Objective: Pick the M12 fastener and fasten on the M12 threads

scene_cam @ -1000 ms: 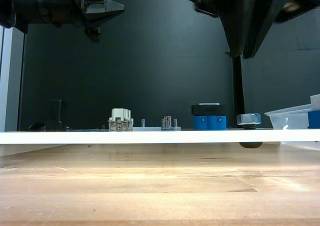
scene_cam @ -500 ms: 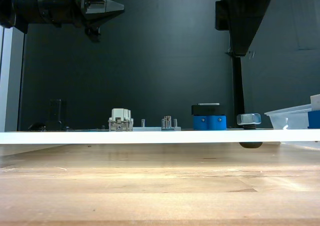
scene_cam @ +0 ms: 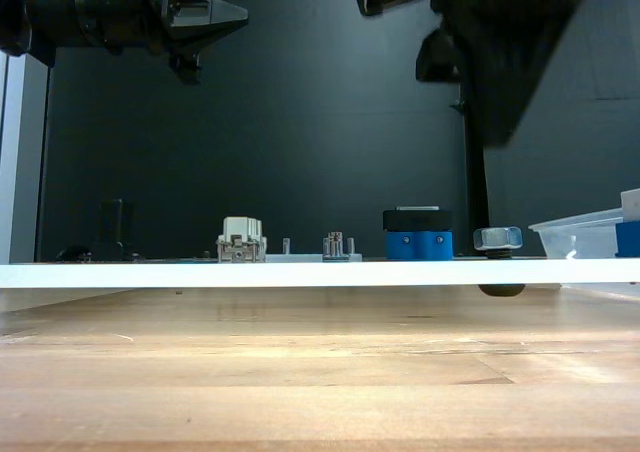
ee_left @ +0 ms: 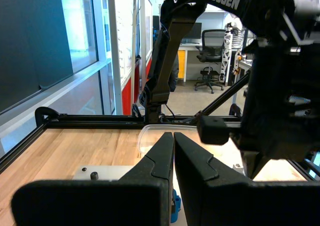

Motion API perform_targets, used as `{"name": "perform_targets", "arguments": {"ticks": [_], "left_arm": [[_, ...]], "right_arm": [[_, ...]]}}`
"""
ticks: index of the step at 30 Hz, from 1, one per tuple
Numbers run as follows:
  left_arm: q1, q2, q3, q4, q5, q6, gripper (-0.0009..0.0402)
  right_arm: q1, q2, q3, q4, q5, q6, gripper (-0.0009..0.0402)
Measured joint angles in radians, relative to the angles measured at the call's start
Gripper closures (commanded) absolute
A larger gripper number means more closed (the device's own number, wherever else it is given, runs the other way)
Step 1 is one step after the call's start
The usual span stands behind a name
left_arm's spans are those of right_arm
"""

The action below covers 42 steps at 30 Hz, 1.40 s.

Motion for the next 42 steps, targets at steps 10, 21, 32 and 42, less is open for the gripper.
{"name": "perform_targets", "arguments": {"ticks": [10, 21, 32, 42], "left_arm": [[0.0, 0.0, 0.0, 0.0, 0.0, 0.0, 0.0393], [0.0, 0.0, 0.0, 0.0, 0.0, 0.0, 0.0393], [0.0, 0.0, 0.0, 0.0, 0.0, 0.0, 0.0393], [0.0, 0.0, 0.0, 0.0, 0.0, 0.0, 0.0393]], "right_arm": [[0.0, 0.0, -0.106, 0.115, -0.029, 0.02, 0.0393], [0.002, 0.0, -0.137, 0.159, -0.028, 0.029, 0.0393], [0.001, 0.0, -0.181, 0.212, -0.018, 0.031, 0.0393], [0.0, -0.002, -0.172, 0.207, -0.206, 0.017, 0.0393]]}}
